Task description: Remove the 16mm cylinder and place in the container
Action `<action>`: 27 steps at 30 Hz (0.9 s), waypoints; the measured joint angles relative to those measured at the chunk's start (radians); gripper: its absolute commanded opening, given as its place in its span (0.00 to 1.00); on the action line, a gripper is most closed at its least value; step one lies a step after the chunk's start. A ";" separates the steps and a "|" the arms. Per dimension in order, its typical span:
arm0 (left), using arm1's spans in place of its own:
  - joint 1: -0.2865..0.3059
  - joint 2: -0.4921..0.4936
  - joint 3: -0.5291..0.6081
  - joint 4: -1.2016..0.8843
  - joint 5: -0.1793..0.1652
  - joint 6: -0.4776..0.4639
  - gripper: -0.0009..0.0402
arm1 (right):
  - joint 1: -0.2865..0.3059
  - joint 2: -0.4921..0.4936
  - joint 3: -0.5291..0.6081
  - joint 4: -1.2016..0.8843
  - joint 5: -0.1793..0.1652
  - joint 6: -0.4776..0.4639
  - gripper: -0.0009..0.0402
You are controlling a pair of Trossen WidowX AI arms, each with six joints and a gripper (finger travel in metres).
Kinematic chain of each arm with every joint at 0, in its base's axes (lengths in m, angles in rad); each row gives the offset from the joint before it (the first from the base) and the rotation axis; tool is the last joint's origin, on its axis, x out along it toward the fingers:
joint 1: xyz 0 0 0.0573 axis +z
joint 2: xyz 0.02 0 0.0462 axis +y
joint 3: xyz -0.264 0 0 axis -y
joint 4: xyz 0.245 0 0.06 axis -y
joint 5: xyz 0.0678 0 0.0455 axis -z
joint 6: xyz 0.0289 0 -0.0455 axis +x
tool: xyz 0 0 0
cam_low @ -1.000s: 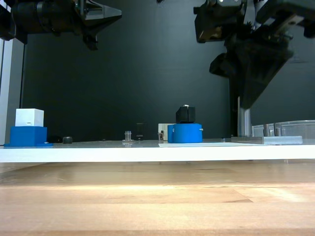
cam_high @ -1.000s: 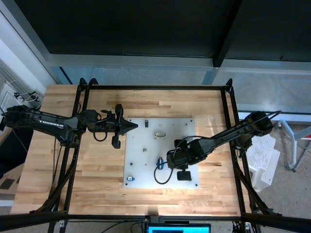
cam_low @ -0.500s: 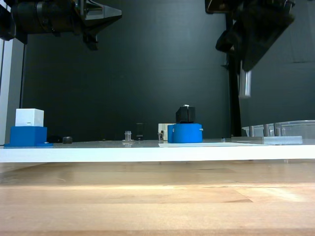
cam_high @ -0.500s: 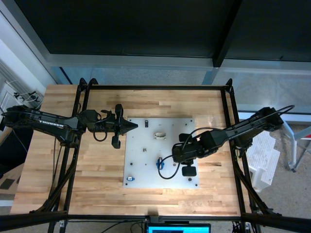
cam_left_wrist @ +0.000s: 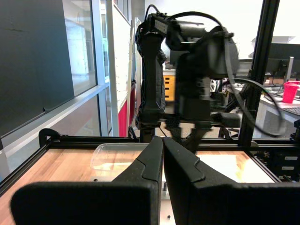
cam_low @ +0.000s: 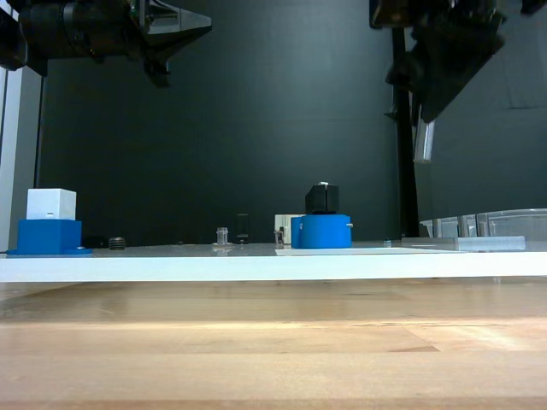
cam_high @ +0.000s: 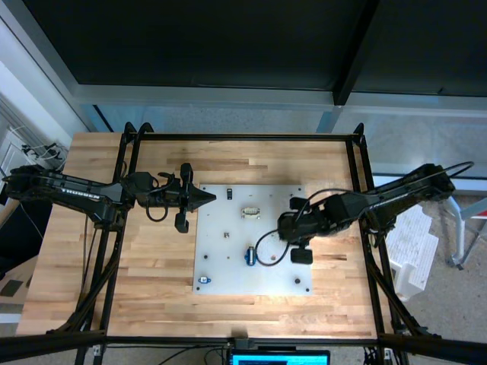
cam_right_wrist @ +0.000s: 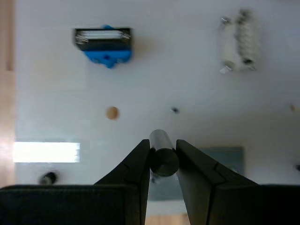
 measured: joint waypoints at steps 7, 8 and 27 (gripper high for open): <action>0.000 0.000 0.000 0.000 0.000 0.000 0.02 | -0.080 -0.132 -0.127 0.008 0.000 0.001 0.03; 0.000 0.000 0.000 0.000 0.000 0.000 0.02 | -0.092 -0.148 -0.145 0.008 0.000 0.001 0.03; 0.000 0.000 0.000 0.000 0.000 0.000 0.02 | -0.297 -0.416 -0.404 -0.121 0.004 0.005 0.06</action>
